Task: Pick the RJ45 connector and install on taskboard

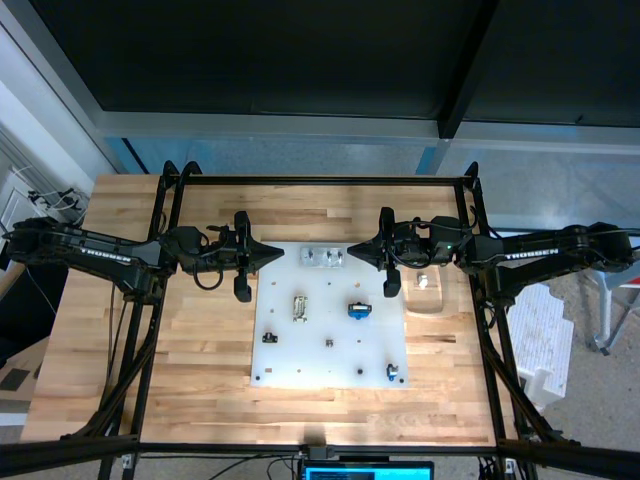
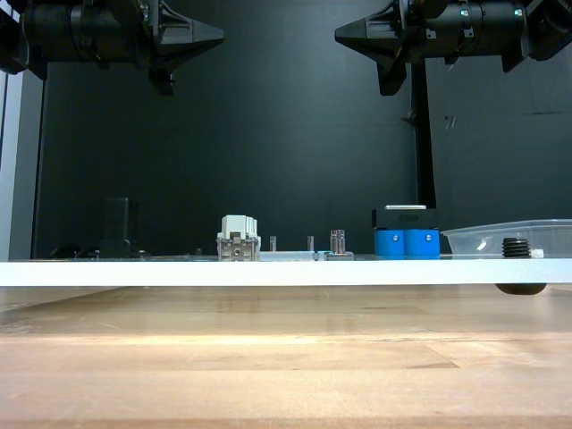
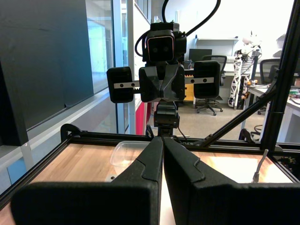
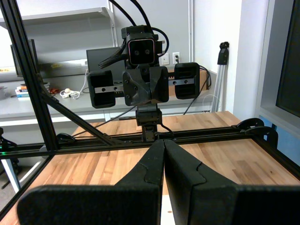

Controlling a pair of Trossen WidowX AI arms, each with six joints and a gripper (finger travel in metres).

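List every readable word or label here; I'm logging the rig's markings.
"TROSSEN": on the left arm; its left gripper, shut, hangs above the taskboard's far left corner.
"TROSSEN": on the right arm; its right gripper, shut, hangs above the taskboard's far edge.
The screen at the near edge: too small to read.
Nothing else is legible.

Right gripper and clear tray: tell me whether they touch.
Apart. The low view shows the right gripper hanging high, a wide gap down to the tray; the left gripper hangs equally high opposite. Both are shut.
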